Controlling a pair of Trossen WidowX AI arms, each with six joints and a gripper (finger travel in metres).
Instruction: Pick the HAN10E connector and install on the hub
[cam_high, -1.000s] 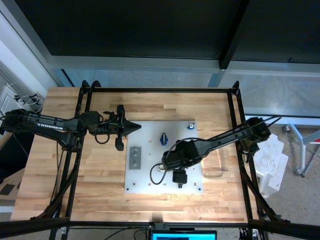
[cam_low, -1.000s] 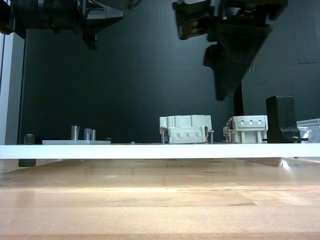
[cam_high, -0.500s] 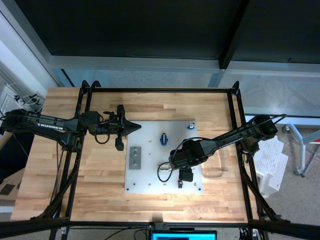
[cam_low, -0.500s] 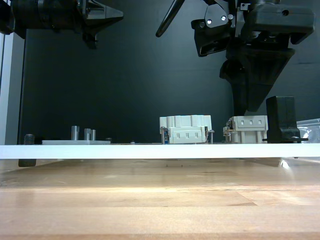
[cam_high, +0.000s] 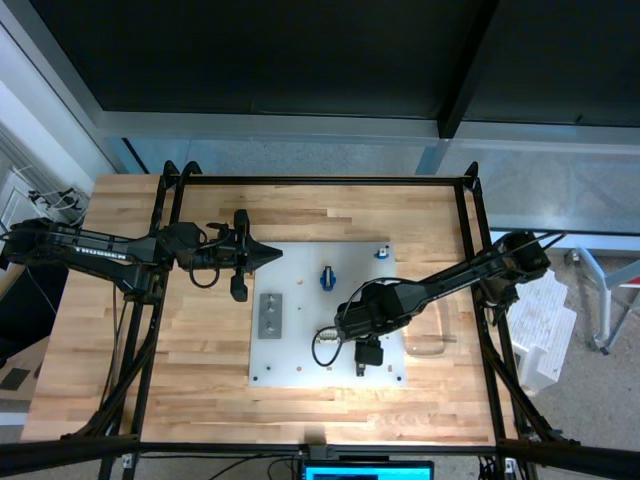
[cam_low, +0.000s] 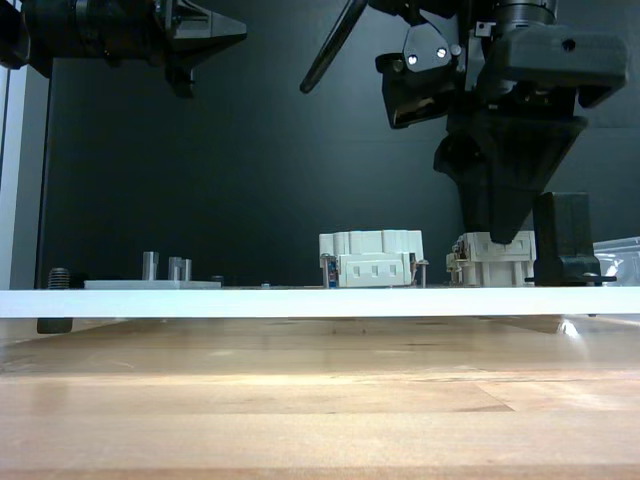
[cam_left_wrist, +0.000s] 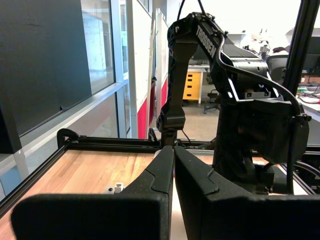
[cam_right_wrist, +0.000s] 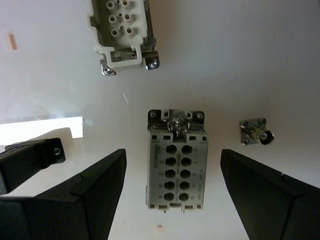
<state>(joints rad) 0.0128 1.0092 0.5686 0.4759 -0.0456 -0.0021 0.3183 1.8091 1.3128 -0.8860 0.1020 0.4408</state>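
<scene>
The HAN10E connector (cam_right_wrist: 175, 167), a beige block with two rows of dark contacts, lies on the white plate (cam_high: 300, 370). My right gripper (cam_right_wrist: 172, 156) is open and hangs straight over it, one finger on each side with a gap to both. In the low view the right gripper (cam_low: 497, 232) reaches down to the top of the connector (cam_low: 495, 265). The hub (cam_right_wrist: 122, 30), beige with silvery screwed ends, sits just beyond and shows as the taller hub (cam_low: 370, 260) to the left. My left gripper (cam_high: 265, 255) is shut and held high at the back left.
A grey metal block (cam_high: 270, 313) with two holes sits on the plate's left side. A blue part (cam_high: 327, 277) lies behind the hub. A black upright part (cam_low: 565, 240) stands right of the connector, with a small round socket (cam_right_wrist: 256, 132) nearby. A clear tray (cam_high: 430, 335) borders the plate's right edge.
The right gripper moved right, then came down over the connector until its fingers reach the block's top. The left arm has not moved.
</scene>
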